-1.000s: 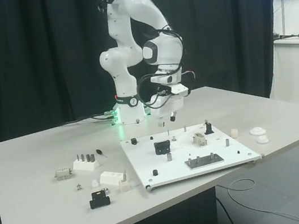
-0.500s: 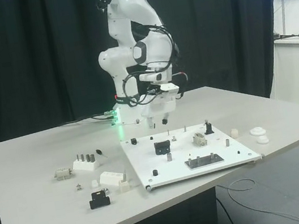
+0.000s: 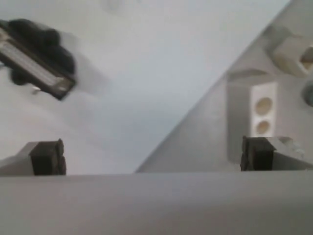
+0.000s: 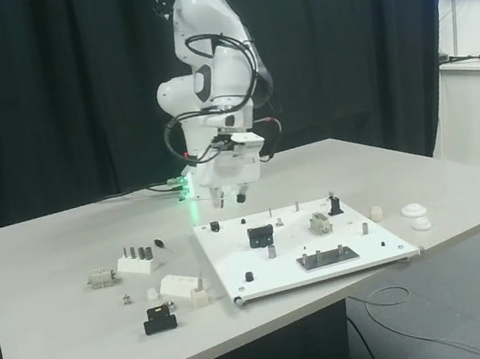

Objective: Pick BNC.

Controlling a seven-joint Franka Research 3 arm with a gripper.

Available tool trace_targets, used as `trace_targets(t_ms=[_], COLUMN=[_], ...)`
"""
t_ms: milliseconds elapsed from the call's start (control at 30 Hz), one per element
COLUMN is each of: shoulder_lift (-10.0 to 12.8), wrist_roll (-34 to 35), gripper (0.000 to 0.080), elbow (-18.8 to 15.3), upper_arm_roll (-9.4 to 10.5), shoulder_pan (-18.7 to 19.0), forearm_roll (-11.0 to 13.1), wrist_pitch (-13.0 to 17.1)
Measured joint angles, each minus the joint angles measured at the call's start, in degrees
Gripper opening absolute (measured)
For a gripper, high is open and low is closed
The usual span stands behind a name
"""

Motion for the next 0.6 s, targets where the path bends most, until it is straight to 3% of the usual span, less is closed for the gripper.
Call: trace_targets(t_ms=[267, 600], shoulder_lift=[0.7, 2.5], wrist_roll=[-2.1, -2.5], gripper=[0.0800, 0.0800], elbow=[2.6, 5.6], upper_arm_roll=[-0.09, -1.21], shoulder_pan=[-3.2, -6.7], forearm_roll=[0.1, 1.9], wrist_pitch=[0.7, 4.4])
